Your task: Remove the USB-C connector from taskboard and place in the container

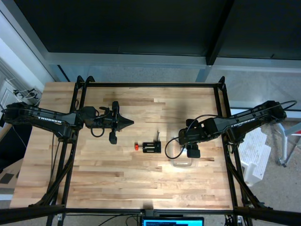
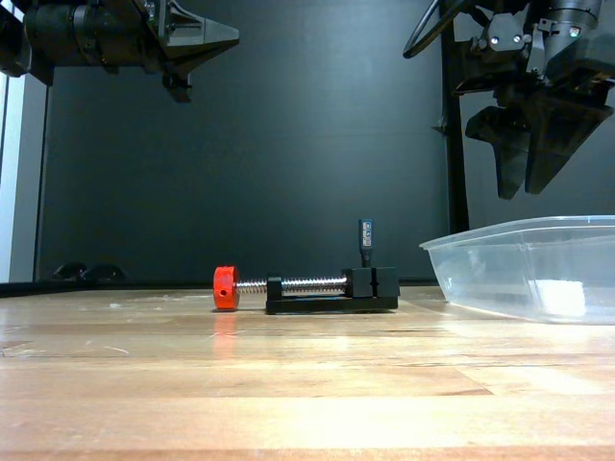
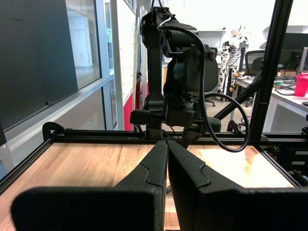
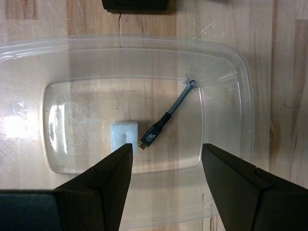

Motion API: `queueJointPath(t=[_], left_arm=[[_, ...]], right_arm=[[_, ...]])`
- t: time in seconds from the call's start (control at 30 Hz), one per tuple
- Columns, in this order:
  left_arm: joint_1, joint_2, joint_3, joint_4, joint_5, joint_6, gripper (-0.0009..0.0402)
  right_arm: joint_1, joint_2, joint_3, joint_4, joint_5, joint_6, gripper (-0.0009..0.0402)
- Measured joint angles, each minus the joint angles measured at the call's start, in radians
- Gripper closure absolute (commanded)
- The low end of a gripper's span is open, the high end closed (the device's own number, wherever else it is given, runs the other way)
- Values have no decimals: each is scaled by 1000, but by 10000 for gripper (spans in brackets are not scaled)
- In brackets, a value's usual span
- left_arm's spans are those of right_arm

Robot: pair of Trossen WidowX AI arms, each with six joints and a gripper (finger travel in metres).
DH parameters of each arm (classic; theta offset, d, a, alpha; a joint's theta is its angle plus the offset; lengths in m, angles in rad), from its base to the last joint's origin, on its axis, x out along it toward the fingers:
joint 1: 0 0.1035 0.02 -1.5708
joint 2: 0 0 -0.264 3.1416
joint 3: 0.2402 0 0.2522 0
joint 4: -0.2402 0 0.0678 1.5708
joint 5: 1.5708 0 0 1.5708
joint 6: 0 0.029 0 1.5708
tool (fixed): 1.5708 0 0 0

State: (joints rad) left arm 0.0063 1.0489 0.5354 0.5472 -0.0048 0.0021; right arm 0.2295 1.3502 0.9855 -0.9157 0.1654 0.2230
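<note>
**A:** Where is the short dark USB-C connector with the braided grey cable stub (image 4: 166,117)?

**B:** It lies flat on the floor of the clear, shallow, rounded plastic container (image 4: 245,96), with its plug end just beside a small white square block (image 4: 124,132).

**A:** And the right gripper (image 4: 166,153)?

**B:** It hangs above that container with its jaws spread wide and nothing between them. In the low view it sits well clear of the rim.

**A:** What about the small black rectangular taskboard (image 2: 332,288)?

**B:** It rests on the wooden table (image 1: 117,179), just left of the container, with its red-orange knob (image 2: 225,287) at the end pointing away from it. A slim dark plug-like piece (image 2: 365,235) stands upright in the block at the other end. I cannot tell what it is.

**A:** And the left gripper (image 1: 129,123)?

**B:** It is raised over the table, well left of the taskboard and pointing inward. Its jaws are pressed together with nothing in them, and the left wrist view shows only a hairline seam between the fingers (image 3: 154,168).
</note>
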Motion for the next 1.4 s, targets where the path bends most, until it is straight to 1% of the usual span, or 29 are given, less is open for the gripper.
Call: queueJointPath(t=[0.1,0.2,0.3,0.37,0.47,0.53,0.67,0.87,0.9,0.93,1.0,1.07,1.17,1.4], left_arm=[[0,0,0,0,0,0,393],[0,0,0,0,0,0,393],[0,0,0,0,0,0,393],[0,0,0,0,0,0,393],[0,0,0,0,0,0,393],[0,0,0,0,0,0,393],[0,0,0,0,0,0,393],[0,0,0,0,0,0,393],[0,0,0,0,0,0,393],[0,0,0,0,0,0,393],[0,0,0,0,0,0,393],[0,0,0,0,0,0,393],[0,0,0,0,0,0,393],[0,0,0,0,0,0,393]], right_arm=[[1,-5,0,0,0,6,195],[-1,-24,0,15,-1,33,204],[-23,-61,0,67,-4,31,219],[-45,-87,0,116,-5,10,233],[-77,-114,2,198,-29,-26,256],[-94,-116,13,223,-35,-48,272],[-121,-100,60,248,-35,-93,307],[-154,-98,63,417,-39,-134,373],[-158,-98,63,443,-44,-143,384],[-163,-98,60,477,-60,-153,396],[-176,-98,47,553,-101,-172,390],[-193,-98,27,635,-128,-181,389],[-222,-98,-4,741,-151,-187,393],[-235,-109,-79,966,-164,-229,393]])
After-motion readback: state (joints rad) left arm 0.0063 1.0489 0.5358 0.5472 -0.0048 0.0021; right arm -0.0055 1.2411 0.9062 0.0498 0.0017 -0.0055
